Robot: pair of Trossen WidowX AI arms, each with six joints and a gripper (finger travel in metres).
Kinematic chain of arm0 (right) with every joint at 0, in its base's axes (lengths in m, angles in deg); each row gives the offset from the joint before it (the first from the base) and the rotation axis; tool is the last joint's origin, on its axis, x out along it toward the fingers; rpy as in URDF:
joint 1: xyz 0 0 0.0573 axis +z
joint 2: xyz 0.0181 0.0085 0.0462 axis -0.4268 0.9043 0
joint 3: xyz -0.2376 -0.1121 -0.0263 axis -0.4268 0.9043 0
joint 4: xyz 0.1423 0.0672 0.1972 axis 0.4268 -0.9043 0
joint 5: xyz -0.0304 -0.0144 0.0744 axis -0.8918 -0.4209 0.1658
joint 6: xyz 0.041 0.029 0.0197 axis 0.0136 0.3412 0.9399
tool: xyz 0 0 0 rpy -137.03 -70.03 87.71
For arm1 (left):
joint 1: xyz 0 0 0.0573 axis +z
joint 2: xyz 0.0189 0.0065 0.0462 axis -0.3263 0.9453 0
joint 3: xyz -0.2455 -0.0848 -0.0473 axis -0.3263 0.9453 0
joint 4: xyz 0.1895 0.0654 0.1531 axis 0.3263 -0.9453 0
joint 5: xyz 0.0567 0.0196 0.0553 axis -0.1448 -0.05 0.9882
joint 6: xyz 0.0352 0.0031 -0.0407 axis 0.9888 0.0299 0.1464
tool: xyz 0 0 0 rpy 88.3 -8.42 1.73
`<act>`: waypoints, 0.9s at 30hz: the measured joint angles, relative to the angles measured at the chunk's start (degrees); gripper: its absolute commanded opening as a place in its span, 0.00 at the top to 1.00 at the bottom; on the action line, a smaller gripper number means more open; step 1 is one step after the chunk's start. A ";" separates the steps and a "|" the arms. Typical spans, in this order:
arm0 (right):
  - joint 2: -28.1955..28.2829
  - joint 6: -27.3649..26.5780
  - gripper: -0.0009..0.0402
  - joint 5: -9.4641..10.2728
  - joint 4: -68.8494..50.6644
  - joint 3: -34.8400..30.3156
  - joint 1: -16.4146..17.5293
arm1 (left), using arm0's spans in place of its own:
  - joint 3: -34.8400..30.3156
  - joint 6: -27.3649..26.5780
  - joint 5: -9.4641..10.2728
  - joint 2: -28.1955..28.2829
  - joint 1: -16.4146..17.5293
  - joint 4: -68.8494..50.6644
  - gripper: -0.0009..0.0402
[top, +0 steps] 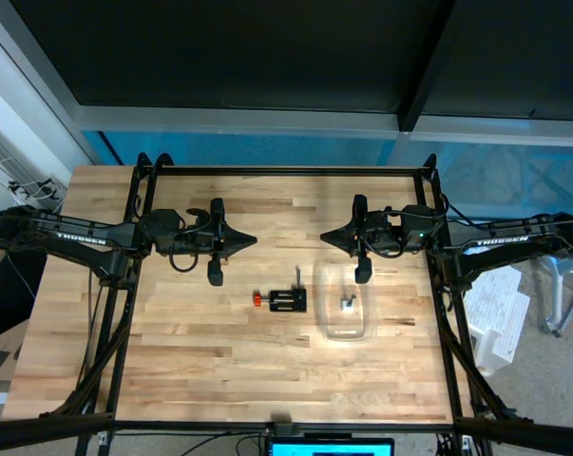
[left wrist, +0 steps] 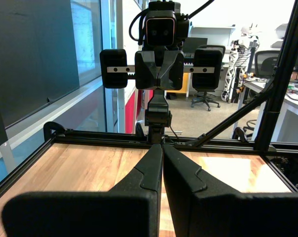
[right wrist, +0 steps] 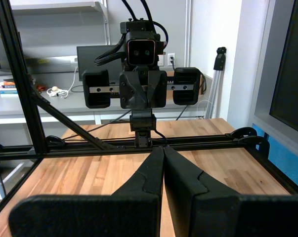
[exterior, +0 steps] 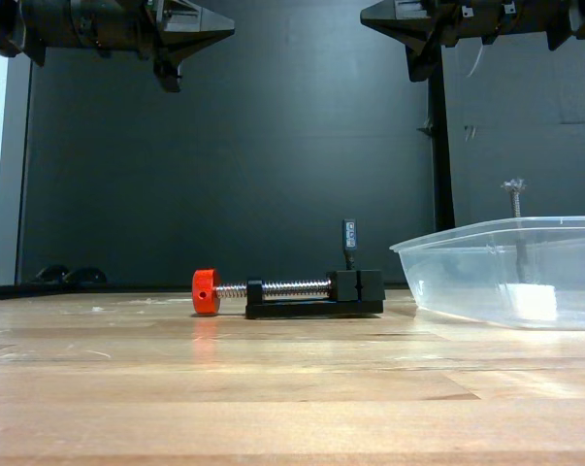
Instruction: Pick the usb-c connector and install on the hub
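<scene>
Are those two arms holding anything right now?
No. The left tool and right tool hang shut and empty, facing each other above the table.

Light falls evenly from overhead: the wooden worktop (top: 172, 342) is bright, and the backdrop beyond its far edge is dark. The left gripper (top: 253, 240) and right gripper (top: 324, 236), over the worktop's far half, show as near-black shapes with little surface detail. Low view: the hub (exterior: 311, 296) throws a faint red reflection on the wood, and the clear tray (exterior: 505, 272) carries soft highlights. Left wrist view: one glare patch on the wood.
</scene>
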 measured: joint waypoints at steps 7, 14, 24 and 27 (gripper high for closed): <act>-0.02 0.02 0.98 0.00 0.04 0.00 0.00 | 0.02 0.00 0.00 -0.02 0.00 0.00 0.98; 0.00 0.02 0.98 0.00 0.04 0.00 0.00 | 0.00 0.00 0.00 0.00 0.00 0.02 0.98; -0.02 0.04 0.98 0.00 -4.39 -1.05 0.50 | 0.02 0.00 0.00 0.00 0.00 0.00 0.98; -0.02 0.04 0.98 0.20 -12.00 -3.80 1.11 | 0.02 0.00 0.00 0.00 0.00 0.02 0.98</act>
